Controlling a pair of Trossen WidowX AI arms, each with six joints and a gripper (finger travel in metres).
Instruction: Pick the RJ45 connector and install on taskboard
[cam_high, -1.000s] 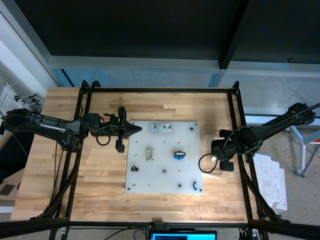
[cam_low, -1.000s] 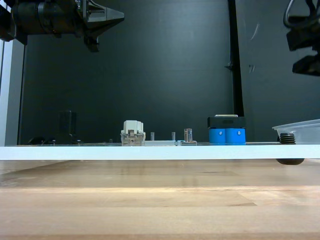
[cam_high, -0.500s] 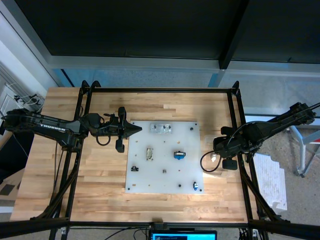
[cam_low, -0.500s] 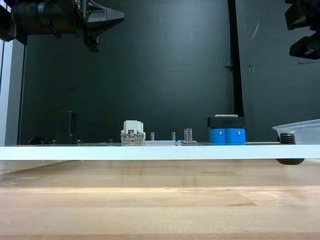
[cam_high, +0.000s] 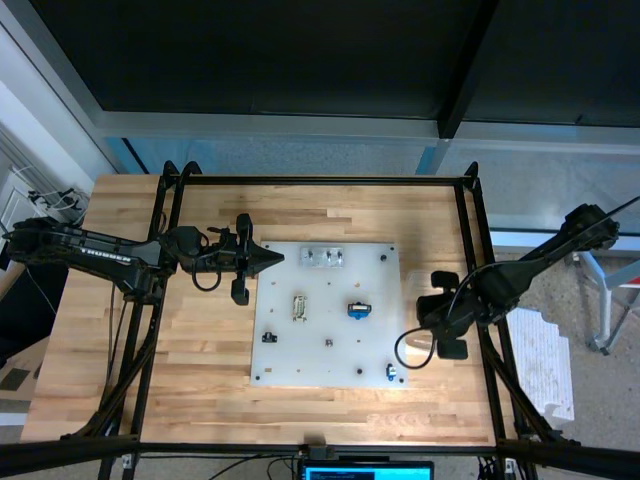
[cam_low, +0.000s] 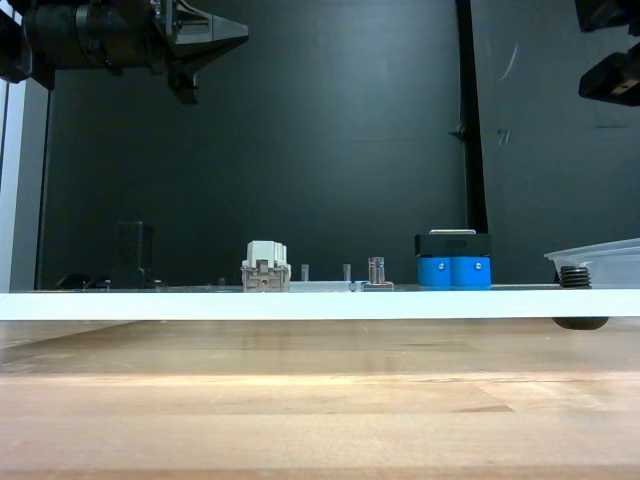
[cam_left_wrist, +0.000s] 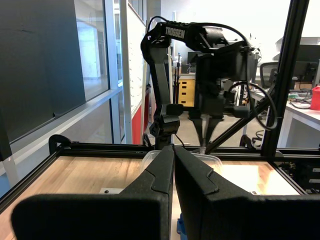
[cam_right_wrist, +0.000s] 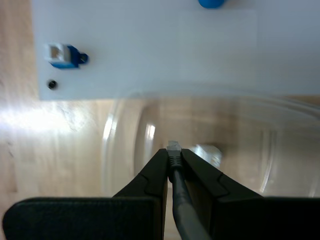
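The RJ45 connector (cam_right_wrist: 173, 146) is clamped in the jaws of the right gripper (cam_right_wrist: 173, 153), held above the clear tray (cam_right_wrist: 116, 120) just right of the taskboard (cam_high: 300, 345). The left gripper (cam_high: 270, 258) is raised over the taskboard's far left edge, jaws pressed together, empty.

The taskboard (cam_high: 320, 295) is plain white, with a blue fitting (cam_high: 358, 310) mid-board, a silver fitting (cam_high: 323, 257) at its far edge and dark corner holes. The table (cam_high: 190, 350) shows pale tan wood in long strips. The black left gripper (cam_high: 277, 258) hangs over the board's left edge. The black right gripper (cam_right_wrist: 173, 153), above the clear tray (cam_right_wrist: 250, 150), pinches the pale-tipped RJ45 connector (cam_right_wrist: 173, 146) on its grey cable (cam_right_wrist: 183, 202).
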